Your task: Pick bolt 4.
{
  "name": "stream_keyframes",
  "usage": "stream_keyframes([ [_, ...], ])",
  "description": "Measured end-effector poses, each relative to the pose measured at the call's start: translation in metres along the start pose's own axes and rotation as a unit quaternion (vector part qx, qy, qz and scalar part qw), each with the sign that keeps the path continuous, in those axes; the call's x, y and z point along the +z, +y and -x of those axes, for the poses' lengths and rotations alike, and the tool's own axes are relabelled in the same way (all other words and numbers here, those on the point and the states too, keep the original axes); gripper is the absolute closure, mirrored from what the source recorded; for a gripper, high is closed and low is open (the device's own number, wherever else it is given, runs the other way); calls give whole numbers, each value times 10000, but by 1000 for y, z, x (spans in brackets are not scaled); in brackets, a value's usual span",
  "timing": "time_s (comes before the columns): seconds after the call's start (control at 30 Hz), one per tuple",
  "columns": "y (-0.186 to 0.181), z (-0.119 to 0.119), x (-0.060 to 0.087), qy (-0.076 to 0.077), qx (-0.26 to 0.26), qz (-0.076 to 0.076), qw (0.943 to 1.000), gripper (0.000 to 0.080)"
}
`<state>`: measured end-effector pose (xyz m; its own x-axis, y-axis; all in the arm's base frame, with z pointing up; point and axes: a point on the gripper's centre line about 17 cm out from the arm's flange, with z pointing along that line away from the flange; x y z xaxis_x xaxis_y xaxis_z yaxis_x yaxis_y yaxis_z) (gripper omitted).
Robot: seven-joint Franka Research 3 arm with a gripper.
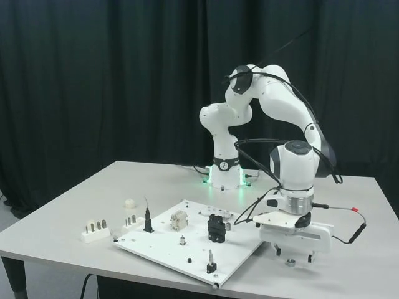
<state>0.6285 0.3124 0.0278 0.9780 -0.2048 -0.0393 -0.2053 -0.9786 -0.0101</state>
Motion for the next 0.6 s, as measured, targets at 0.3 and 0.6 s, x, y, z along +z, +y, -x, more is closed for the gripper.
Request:
stream_keyframes([
  [0.3,1,2,11,-15,-15,39,10000,3],
  [0.6,4,2,20,-21,-12,81,10000,3],
])
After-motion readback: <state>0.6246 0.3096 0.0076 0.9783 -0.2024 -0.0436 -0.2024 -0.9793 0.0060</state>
